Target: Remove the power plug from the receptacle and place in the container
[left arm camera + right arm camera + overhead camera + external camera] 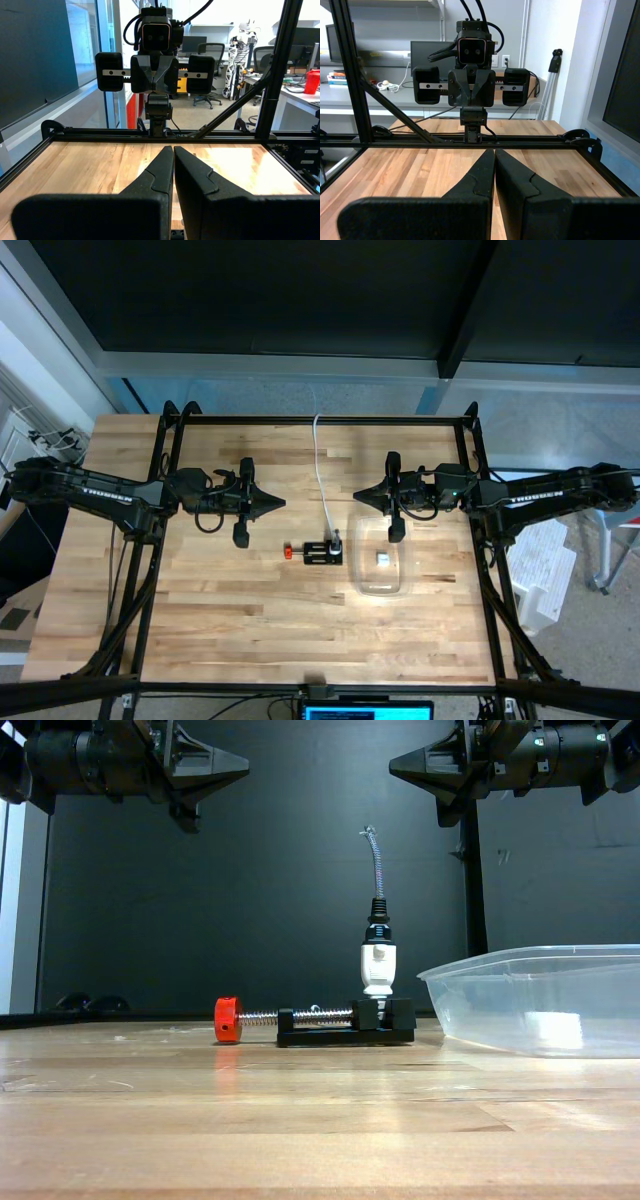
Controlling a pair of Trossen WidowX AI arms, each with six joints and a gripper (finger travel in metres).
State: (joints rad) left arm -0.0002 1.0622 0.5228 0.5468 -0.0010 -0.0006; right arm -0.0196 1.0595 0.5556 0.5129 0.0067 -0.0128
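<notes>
Wooden bench (200, 620) carries the power plug (378, 958) standing upright in the receptacle (376, 990), near the container (470, 1005). Left tool (283, 503) and right tool (357, 495) hover above, both pinched together.

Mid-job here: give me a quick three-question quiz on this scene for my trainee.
1. True or false: the power plug already lies in the container.
2. Left gripper and right gripper are: A) shut, held high over the table; B) open, resting on the wood; C) gripping the plug.
3. What sits inside the container?
Key: 1 false, it stands upright at the clamp block; 2 A; 3 a small white cube.
</notes>
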